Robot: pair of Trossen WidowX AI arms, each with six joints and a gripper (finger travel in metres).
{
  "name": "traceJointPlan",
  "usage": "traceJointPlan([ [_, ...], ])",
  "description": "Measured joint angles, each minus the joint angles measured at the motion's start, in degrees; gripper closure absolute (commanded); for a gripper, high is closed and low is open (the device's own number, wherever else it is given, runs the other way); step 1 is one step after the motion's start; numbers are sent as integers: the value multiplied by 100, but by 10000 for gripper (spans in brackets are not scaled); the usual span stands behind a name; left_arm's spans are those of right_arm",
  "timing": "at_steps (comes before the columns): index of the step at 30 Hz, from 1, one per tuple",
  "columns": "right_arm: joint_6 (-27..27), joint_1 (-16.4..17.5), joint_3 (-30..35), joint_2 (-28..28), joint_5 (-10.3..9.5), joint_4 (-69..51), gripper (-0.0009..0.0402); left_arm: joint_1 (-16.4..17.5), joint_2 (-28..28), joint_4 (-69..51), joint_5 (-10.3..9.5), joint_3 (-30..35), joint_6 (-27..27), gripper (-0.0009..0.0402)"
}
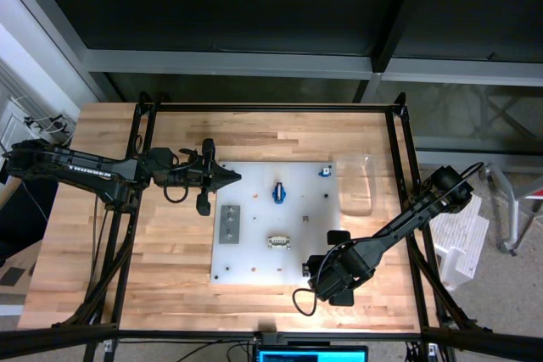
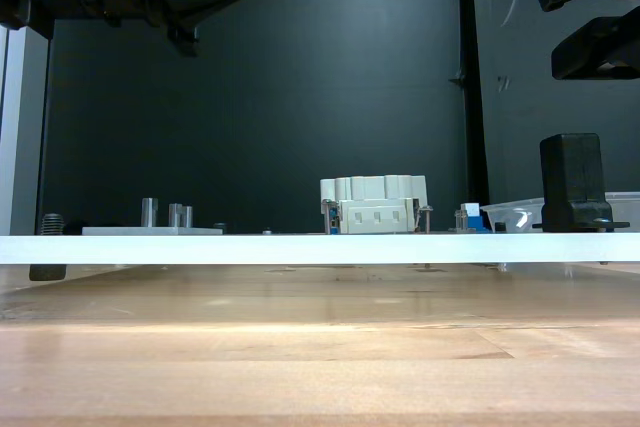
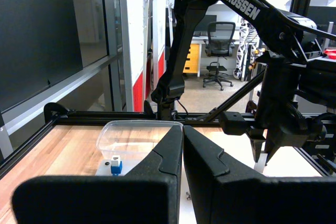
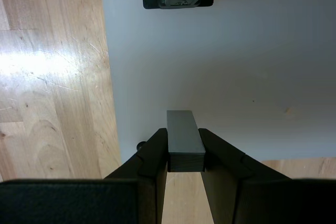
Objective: Pick the 16mm bar and install on taskboard
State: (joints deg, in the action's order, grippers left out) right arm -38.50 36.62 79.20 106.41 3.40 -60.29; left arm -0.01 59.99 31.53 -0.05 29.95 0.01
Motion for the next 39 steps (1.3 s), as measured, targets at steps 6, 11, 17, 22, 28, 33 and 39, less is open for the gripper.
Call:
traceJointPlan([
  [6, 9, 0, -2, 0, 2, -31, 384, 0, 0, 0, 0, 0, 2, 393],
  [11, 26, 0, -4, 0, 2, -24, 384, 0, 0, 0, 0, -2, 0, 393],
  [17, 46, 2, -4, 0, 2, 15, 384, 0, 0, 0, 2, 0, 0, 393],
  [22, 46, 11, -13, 0, -2, 39, 384, 0, 0, 0, 0, 0, 2, 393],
  [28, 90, 13, -103, 0, -24, 151, 384, 0, 0, 0, 0, -2, 0, 393],
  [33, 184, 13, -170, 0, -42, 225, 384, 0, 0, 0, 2, 0, 2, 393],
  [39, 216, 13, -234, 0, -35, 280, 384, 0, 0, 0, 2, -2, 0, 393],
])
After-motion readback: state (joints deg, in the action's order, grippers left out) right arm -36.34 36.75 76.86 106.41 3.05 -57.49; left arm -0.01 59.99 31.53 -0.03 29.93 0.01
